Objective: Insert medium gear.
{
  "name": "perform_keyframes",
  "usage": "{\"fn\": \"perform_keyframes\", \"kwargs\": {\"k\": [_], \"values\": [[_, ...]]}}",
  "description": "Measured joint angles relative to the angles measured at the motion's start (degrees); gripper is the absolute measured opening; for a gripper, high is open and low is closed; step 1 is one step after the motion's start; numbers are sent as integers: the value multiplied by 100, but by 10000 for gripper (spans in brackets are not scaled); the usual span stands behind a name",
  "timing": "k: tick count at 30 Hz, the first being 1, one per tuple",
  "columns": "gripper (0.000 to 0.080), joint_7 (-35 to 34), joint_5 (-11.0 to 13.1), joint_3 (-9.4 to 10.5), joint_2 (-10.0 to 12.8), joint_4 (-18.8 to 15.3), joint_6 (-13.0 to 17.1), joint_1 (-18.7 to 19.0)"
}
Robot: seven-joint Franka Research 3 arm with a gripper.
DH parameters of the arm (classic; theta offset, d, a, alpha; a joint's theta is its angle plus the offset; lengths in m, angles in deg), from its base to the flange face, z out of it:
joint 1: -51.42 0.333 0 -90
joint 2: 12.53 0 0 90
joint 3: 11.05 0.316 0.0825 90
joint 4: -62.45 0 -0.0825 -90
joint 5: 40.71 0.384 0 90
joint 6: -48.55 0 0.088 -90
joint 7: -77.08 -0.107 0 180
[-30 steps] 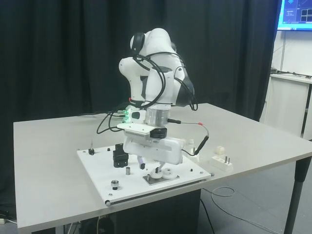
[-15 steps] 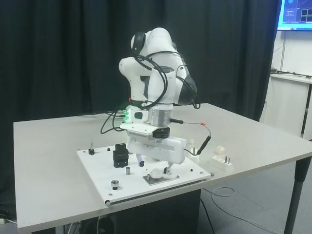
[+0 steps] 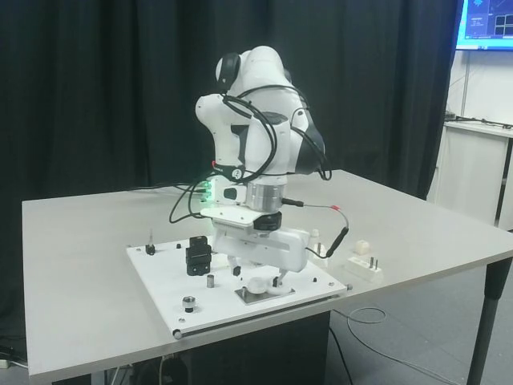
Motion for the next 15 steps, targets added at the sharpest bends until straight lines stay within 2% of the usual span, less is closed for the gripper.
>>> {"fn": "perform_keyframes", "kwargs": {"k": [15], "values": [[800, 1, 1, 1, 6, -77, 6, 37]]}}
